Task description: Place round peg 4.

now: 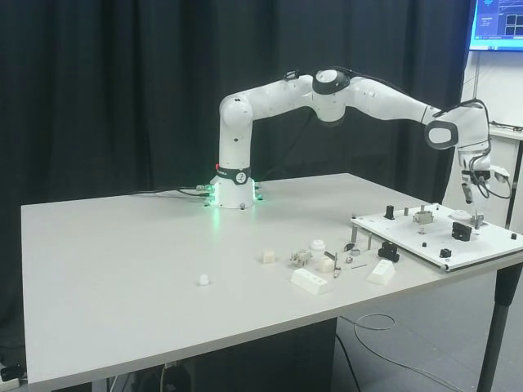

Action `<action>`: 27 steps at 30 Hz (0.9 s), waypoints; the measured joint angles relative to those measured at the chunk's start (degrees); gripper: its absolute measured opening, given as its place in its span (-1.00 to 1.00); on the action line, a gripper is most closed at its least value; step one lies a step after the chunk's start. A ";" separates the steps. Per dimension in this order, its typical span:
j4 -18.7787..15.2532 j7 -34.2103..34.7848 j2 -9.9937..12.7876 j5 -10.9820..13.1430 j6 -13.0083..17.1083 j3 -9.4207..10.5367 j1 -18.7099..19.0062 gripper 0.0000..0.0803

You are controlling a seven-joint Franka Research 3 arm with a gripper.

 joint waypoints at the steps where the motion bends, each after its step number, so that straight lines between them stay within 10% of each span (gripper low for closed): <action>1: 0.10 0.00 -0.08 0.00 -0.44 -0.27 0.00 -0.64; 27: 0.60 0.88 -0.60 0.02 -3.03 -1.96 0.00 -0.64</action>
